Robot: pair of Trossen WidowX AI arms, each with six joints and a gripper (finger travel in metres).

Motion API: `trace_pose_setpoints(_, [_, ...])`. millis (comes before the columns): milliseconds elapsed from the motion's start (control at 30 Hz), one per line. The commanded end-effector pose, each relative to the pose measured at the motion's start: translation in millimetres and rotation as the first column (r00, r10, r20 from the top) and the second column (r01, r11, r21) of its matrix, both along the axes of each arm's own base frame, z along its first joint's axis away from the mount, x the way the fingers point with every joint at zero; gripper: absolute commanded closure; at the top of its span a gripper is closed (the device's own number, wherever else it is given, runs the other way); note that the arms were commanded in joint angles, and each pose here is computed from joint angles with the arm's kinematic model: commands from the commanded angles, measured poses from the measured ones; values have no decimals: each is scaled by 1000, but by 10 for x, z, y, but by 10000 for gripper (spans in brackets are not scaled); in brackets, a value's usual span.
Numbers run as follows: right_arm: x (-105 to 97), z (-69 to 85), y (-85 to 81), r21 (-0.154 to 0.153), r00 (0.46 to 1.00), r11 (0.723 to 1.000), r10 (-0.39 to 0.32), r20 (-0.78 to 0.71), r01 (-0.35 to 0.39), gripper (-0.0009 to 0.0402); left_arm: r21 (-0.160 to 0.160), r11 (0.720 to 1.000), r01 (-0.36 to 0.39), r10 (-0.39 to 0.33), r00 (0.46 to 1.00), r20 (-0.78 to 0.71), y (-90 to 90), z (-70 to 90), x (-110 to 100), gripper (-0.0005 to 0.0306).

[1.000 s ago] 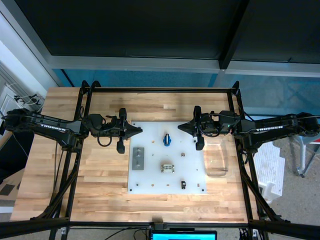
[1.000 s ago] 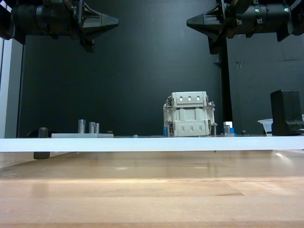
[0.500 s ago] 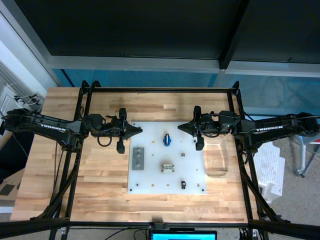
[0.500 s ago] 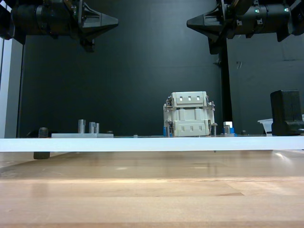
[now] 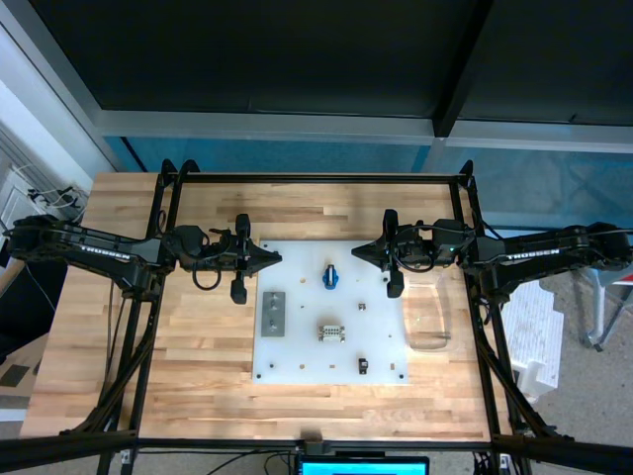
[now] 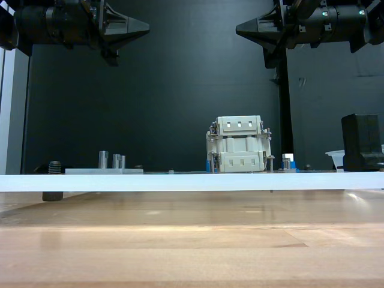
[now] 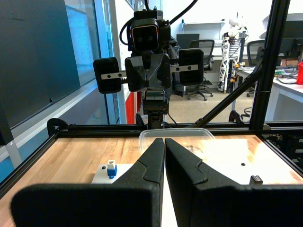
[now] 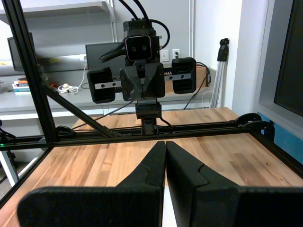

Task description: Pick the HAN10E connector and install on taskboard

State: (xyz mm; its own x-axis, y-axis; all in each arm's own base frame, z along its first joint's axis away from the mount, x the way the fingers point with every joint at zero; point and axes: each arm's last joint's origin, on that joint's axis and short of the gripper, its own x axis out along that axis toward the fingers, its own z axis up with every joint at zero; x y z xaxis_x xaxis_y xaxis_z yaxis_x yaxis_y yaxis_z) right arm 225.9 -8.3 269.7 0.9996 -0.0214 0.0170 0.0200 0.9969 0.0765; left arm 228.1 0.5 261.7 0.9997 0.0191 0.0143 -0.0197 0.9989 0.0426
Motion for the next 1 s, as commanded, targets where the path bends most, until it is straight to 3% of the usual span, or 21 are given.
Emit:
trace_pose_setpoints(33, [1, 3, -3, 1, 1000, 1000, -10, 1, 10, 393, 0, 1000, 0, 0, 1000, 0, 1, 1, 0, 300])
trace_pose_setpoints(1000, [1, 2, -7, -6, 1000, 1000, -25, 0, 25, 393, 0, 1000, 0, 0, 1000, 0, 1, 1, 0, 300])
